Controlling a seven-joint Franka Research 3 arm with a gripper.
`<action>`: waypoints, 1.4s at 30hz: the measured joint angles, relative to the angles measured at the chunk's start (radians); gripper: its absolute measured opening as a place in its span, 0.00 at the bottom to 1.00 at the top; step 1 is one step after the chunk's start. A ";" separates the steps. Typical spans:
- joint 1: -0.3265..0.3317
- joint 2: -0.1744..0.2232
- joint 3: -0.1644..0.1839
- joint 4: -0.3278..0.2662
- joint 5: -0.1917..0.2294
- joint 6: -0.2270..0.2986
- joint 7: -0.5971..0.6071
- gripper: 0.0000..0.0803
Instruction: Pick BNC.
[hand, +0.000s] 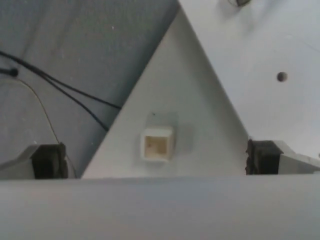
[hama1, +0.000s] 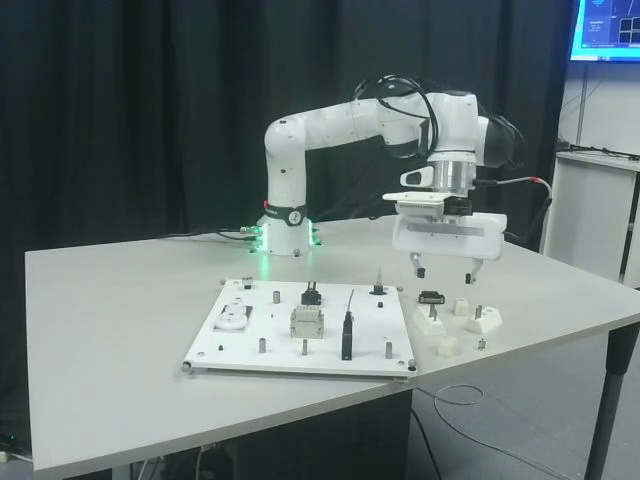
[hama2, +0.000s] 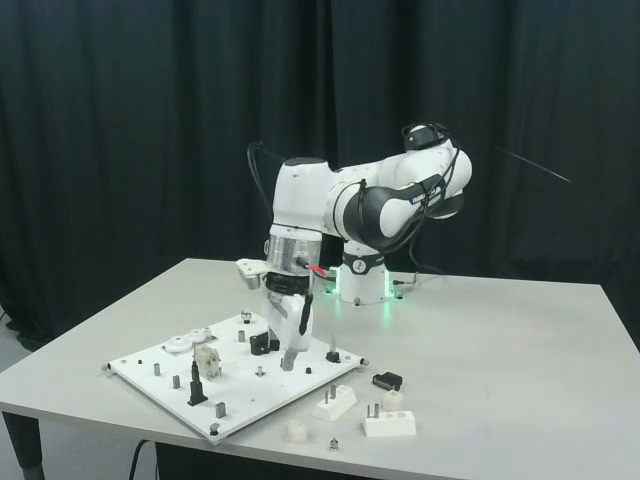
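Observation:
My gripper (hand: 155, 159) is open, its black fingertips (hand: 48, 161) set far apart. Straight below it, on the grey table (hand: 200, 115), lies a small white square block (hand: 158, 144) with a recess in its top. In the first room view the gripper (hama1: 444, 270) hangs well above a group of small white parts (hama1: 449, 346) beside the white board (hama1: 300, 350). In the second room view the gripper (hama2: 290, 355) points down, with those parts (hama2: 296, 430) near the table's front edge. I cannot tell which piece is the BNC.
The white board (hama2: 160, 382) carries several upright connectors and pegs (hama1: 348, 330). A black part (hama1: 432, 297) and more white blocks (hama1: 485, 319) lie next to it. Black cables (hand: 60, 87) run over the floor past the table edge. The arm's base (hama1: 280, 235) glows green.

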 joint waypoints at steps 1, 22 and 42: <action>-0.001 0.000 0.004 0.002 0.000 0.009 0.010 1.00; -0.069 0.000 0.131 0.132 -0.027 0.089 0.219 1.00; -0.129 0.001 0.229 0.249 -0.092 0.027 0.441 1.00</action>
